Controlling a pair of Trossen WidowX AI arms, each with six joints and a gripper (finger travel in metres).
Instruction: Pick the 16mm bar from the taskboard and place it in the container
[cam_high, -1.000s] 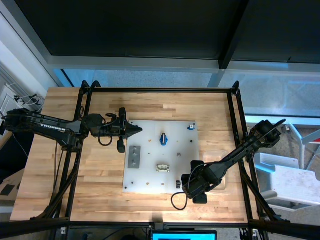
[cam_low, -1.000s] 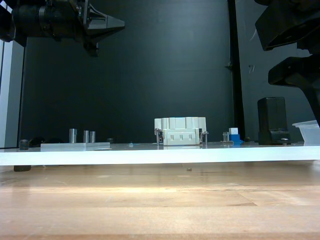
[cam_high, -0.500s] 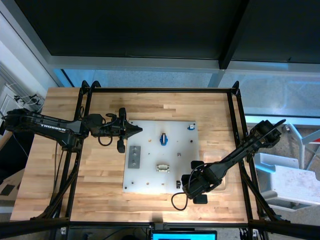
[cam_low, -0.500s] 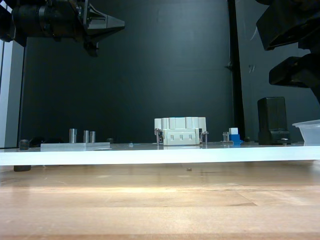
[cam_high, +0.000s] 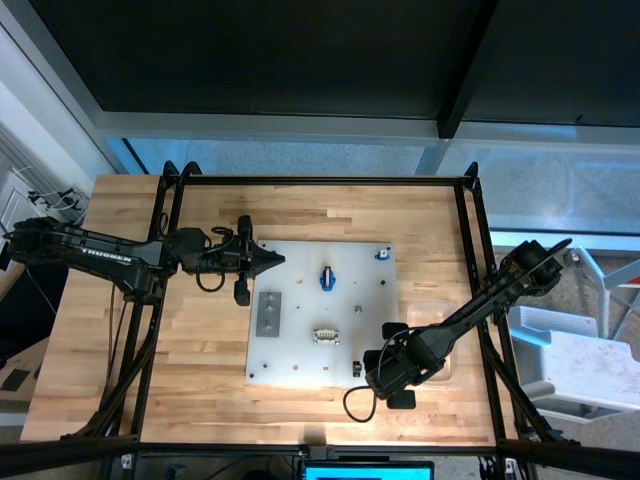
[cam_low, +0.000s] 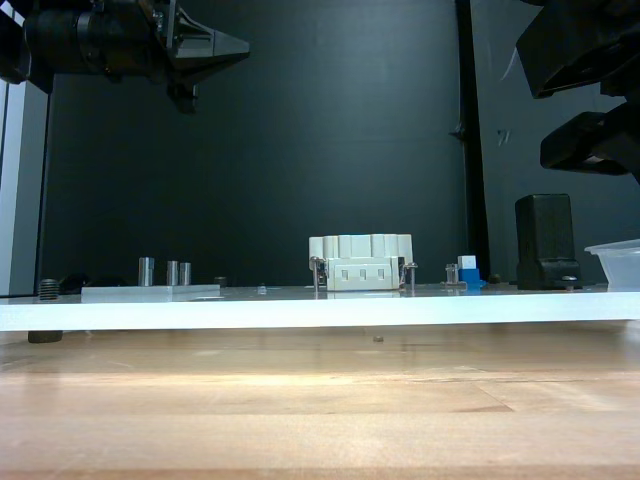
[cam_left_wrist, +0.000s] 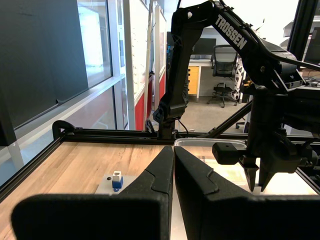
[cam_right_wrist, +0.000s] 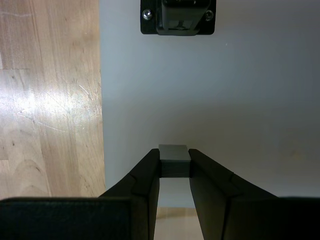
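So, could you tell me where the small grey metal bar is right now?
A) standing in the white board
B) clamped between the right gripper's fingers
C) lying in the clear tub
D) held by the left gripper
B: the bar sits clamped in the right gripper above the white board near its near edge, while the left gripper hangs shut over the board's far left corner, holding nothing.
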